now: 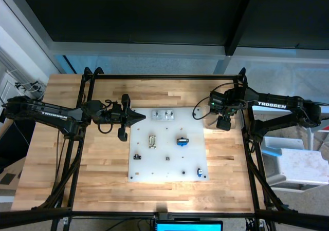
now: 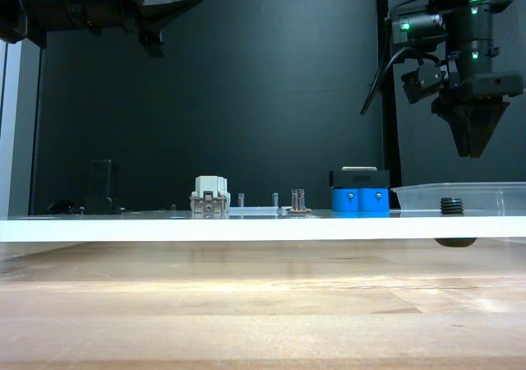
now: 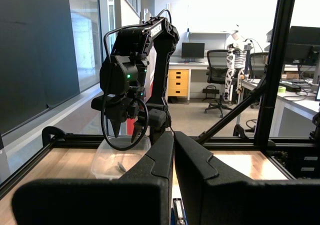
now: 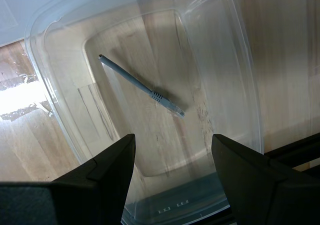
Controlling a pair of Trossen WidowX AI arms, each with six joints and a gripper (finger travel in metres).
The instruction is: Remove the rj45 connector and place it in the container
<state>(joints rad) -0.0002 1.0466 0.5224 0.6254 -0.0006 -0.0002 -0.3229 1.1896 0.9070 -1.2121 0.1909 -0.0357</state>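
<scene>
Grey-corded rj45 connector (image 4: 150,92) in container (image 4: 241,85) | right claw (image 4: 172,139) above | left claw (image 3: 173,135) aloft

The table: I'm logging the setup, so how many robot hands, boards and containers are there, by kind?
Hands: 2 (left hand shut, raised beside the board's left edge; right hand open above the container)
White board: 1
Container: 1
Total: 4
</scene>
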